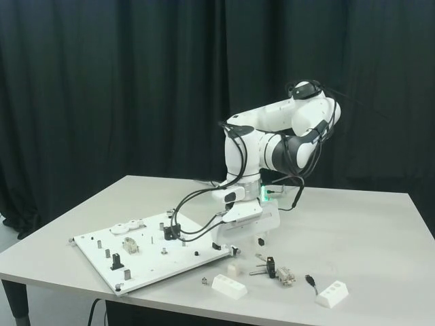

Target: Remove square peg 4.

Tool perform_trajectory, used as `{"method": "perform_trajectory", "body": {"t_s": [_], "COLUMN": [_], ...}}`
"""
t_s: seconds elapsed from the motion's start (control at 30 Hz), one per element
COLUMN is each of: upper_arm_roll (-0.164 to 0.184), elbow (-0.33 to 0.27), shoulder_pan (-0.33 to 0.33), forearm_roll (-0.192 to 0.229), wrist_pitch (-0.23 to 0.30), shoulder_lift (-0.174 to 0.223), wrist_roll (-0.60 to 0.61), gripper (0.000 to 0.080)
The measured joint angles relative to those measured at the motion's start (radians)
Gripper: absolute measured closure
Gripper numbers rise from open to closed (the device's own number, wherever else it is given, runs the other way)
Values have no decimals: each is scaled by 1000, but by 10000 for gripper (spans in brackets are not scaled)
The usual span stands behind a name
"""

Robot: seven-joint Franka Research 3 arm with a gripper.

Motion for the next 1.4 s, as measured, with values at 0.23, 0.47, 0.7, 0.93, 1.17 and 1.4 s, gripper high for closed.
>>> {"method": "perform_trajectory", "body": {"t_s": [0.23,0.47,0.7,0.93,1.17,1.4], "upper_arm_roll": [-9,-17,-18,-13,8,27], "elbow": [0,0,2,16,51,114], "shoulder_pan": [1,-2,-14,-40,-92,-181], "forearm_roll": [-12,-25,-26,-26,-26,-26], "wrist_pitch": [-1,12,44,85,148,199], "shoulder_lift": [0,0,0,0,3,21], "wrist_roll": [0,0,-1,-11,-40,-82], "gripper": [3,3,3,3,3,3]}}
